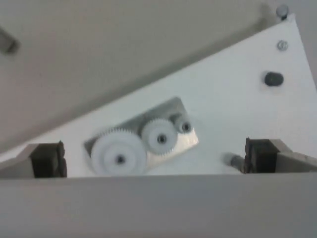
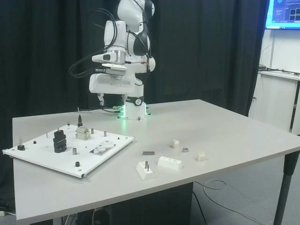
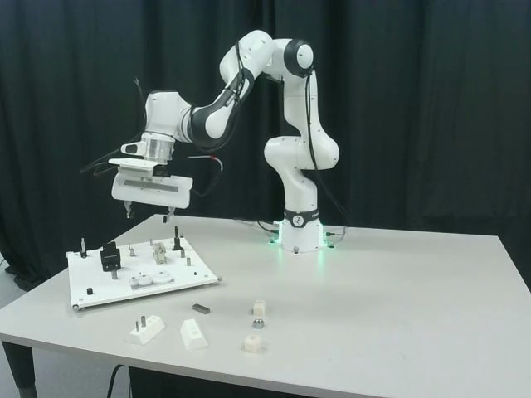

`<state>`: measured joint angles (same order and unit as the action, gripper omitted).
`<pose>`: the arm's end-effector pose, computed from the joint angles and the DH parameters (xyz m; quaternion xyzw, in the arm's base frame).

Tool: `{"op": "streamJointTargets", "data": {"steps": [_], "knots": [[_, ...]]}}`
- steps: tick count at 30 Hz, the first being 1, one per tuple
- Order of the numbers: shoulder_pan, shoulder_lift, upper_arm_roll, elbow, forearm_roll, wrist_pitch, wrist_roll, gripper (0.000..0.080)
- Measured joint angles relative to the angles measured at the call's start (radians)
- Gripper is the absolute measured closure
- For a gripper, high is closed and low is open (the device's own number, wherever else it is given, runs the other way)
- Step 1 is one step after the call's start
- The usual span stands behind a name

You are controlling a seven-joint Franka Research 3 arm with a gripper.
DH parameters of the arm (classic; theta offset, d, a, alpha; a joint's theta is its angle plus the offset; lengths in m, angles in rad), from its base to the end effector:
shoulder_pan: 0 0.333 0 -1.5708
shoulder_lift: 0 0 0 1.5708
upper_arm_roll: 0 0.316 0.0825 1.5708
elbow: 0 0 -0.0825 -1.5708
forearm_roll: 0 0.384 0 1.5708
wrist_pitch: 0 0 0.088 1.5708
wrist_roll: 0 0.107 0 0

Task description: Pick square peg 2.

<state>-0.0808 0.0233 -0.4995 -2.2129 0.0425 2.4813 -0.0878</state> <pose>0.4636 -0.3033 0.3939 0.9588 -0.2557 0.1200 0.0316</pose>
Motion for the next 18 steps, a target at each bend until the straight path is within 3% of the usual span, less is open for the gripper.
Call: {"op": "streamJointTargets", "data": {"steps": [8, 18], "knots": [[0.000, 0.075, 0.035, 0.071, 0.076, -0.002, 0.052, 0.0003], [0.000, 0.184, 0.086, 0.187, 0.130, -0.033, 0.165, 0.0003]]}}
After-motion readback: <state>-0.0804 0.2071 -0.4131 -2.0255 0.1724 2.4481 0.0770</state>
